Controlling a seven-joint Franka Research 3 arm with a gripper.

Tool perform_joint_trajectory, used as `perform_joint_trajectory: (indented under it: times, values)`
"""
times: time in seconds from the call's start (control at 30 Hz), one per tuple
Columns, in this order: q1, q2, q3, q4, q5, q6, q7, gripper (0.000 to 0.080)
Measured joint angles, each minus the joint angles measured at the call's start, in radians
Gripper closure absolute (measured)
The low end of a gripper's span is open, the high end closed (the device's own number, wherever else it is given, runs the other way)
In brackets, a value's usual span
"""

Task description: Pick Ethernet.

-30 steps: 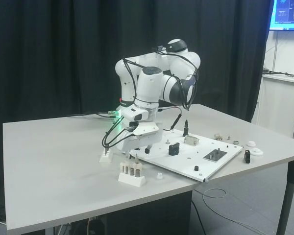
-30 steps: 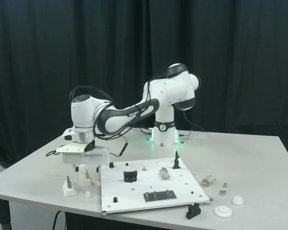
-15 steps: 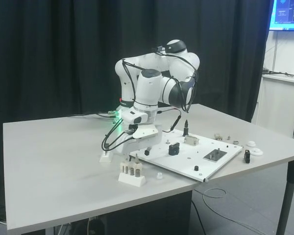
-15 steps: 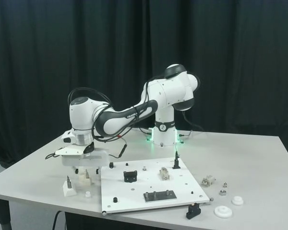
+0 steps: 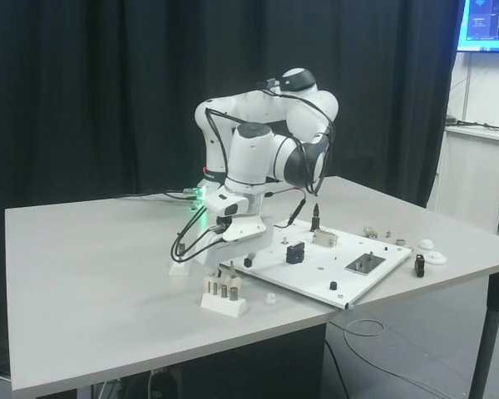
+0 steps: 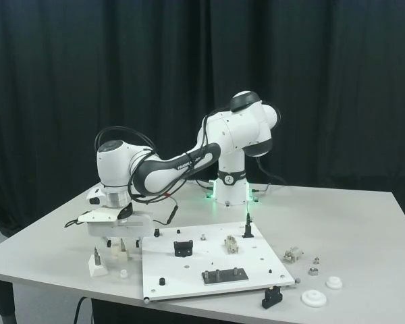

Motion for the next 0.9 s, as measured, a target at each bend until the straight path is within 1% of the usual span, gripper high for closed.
perform_joint_trajectory:
  times: [0.17,0.2,0.33,0.37,0.53,0.57,0.73,0.77,0.9]
  values:
    - [-0.004,0.004,0.003,0.0,-0.001,0.0,0.0,0.0003]
    - [-0.004,0.004,0.004,0.0,-0.002,0.0,0.0,0.0094]
    - [-0.006,0.004,0.005,0.0,-0.005,0.0,0.0,0.0094]
    - [-0.006,0.004,0.005,0.0,-0.005,0.0,0.0,0.028]
    - [-0.006,0.004,0.005,0.0,-0.006,0.0,0.0,0.028]
    - [-0.006,0.004,0.005,0.0,-0.006,0.0,0.0,0.0464]
    - [-0.006,0.004,0.005,0.002,-0.007,-0.002,0.0,0.0464]
    - [-0.006,0.004,0.005,0.002,-0.007,-0.002,0.0,0.0648]
    - [-0.006,0.004,0.004,0.004,-0.009,-0.004,0.0,0.0648]
